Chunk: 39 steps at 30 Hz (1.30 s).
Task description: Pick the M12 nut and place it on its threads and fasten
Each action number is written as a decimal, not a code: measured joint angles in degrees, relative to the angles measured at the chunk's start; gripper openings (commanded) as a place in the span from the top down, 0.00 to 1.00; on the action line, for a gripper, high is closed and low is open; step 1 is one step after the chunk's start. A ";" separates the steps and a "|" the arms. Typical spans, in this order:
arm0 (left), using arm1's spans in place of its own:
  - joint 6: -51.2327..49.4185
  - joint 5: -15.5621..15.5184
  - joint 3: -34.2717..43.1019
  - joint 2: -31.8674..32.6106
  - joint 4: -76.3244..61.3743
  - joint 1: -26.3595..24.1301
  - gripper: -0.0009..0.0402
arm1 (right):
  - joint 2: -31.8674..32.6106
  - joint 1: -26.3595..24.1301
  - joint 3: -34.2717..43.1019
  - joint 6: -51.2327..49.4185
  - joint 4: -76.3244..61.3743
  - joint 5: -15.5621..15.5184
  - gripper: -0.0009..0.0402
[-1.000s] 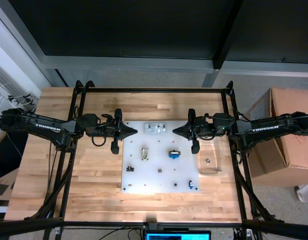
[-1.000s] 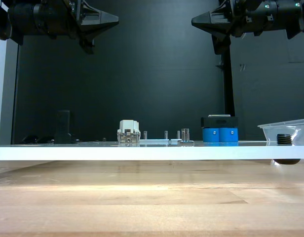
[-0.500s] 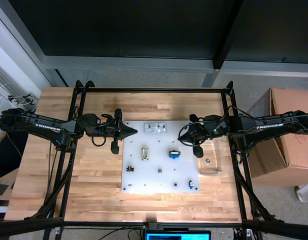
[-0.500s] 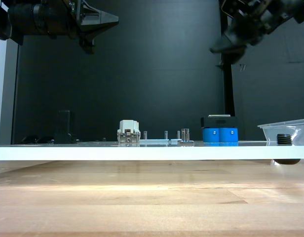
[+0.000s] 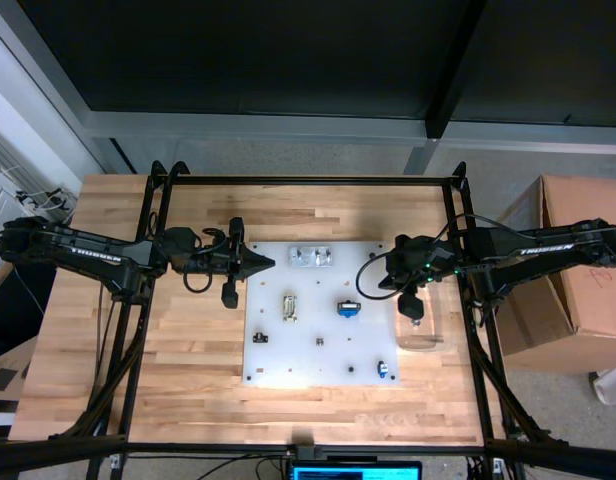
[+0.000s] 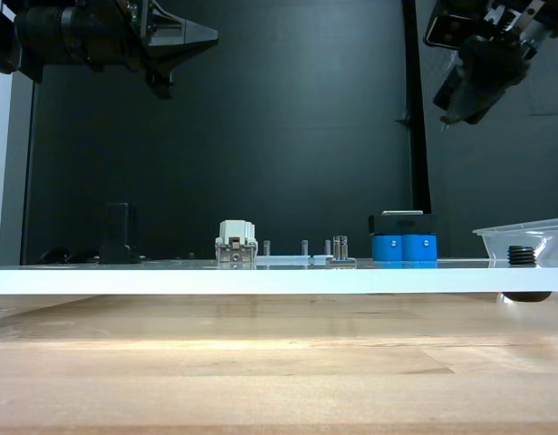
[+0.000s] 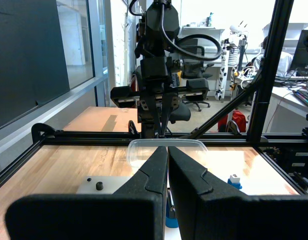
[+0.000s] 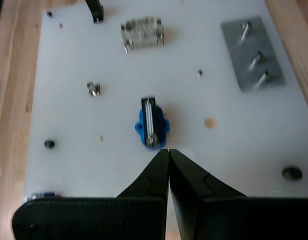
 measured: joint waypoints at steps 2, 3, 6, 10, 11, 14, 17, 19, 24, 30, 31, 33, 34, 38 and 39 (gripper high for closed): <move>0.00 0.00 0.02 0.00 0.00 0.00 0.98 | 0.04 0.04 0.50 0.59 -1.62 0.00 0.98; -0.02 0.02 0.02 0.00 0.00 0.00 0.98 | 0.07 0.04 0.66 0.61 -2.27 0.00 0.98; -0.02 0.02 0.02 0.00 0.00 0.00 0.98 | 0.09 0.13 0.90 0.66 -3.72 -0.04 0.98; 0.00 0.00 0.02 0.00 0.00 0.00 0.98 | 1.14 0.15 1.66 0.68 -6.99 -0.09 0.98; 0.00 0.02 0.02 0.00 0.00 0.00 0.98 | 1.49 0.15 1.77 0.68 -7.63 -0.11 0.98; 0.00 0.02 0.02 0.00 0.00 0.00 0.98 | 2.60 0.15 2.03 0.46 -8.72 -0.28 0.98; -0.02 0.02 0.02 0.00 0.00 0.00 0.98 | 3.78 0.15 2.45 -1.31 -9.40 -0.50 0.98; 0.00 0.02 0.02 0.00 0.00 0.00 0.98 | 4.48 0.17 2.73 -2.27 -10.16 -0.74 0.98; -0.02 0.02 0.02 0.00 0.00 0.00 0.98 | 6.88 0.17 4.61 -3.52 -15.50 -0.76 0.98; 0.00 0.00 0.02 -0.02 0.00 0.00 0.98 | 9.33 0.26 6.36 -6.62 -18.99 -1.99 0.98; 0.00 0.00 0.00 0.00 0.00 0.00 0.98 | 9.57 0.31 6.38 -7.80 -19.32 -2.97 0.98; -0.02 0.00 0.02 -0.02 0.00 0.00 0.98 | 10.14 0.68 6.38 -10.75 -20.04 -3.82 0.97; 0.00 0.02 0.02 0.00 0.00 0.00 0.98 | 10.43 1.16 6.38 -12.61 -20.46 -3.82 0.97; 0.00 0.02 0.02 -0.02 0.00 0.00 0.98 | 12.17 4.52 6.38 -21.07 -23.41 -3.69 0.91; 0.00 0.02 0.02 0.00 0.00 0.00 0.98 | 12.76 5.68 6.38 -23.17 -24.28 -3.48 0.88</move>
